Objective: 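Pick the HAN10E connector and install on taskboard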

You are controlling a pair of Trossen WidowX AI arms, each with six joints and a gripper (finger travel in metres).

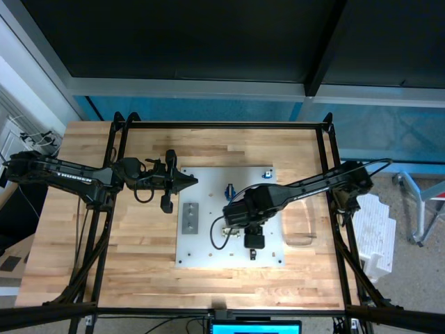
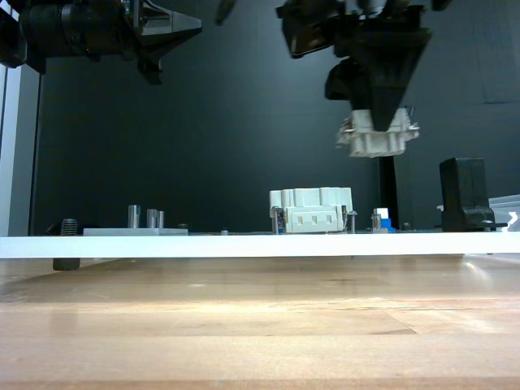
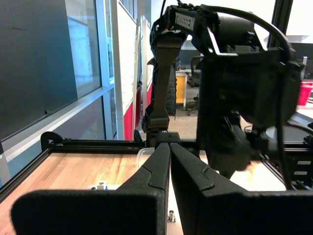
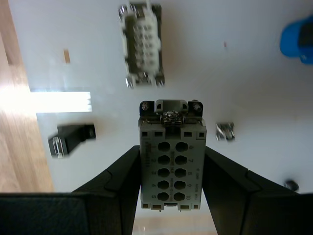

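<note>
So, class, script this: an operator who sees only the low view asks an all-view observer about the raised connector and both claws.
Operator: How is it gripped?
Observer: The right wrist view shows the right claw shut on the two long sides of the HAN10E connector, above the taskboard.
Operator: Is it over the mating socket?
Observer: No. The socket lies apart from it, uncovered.
Operator: And the left claw?
Observer: The left claw is shut and empty, over the taskboard's far left corner.
</note>
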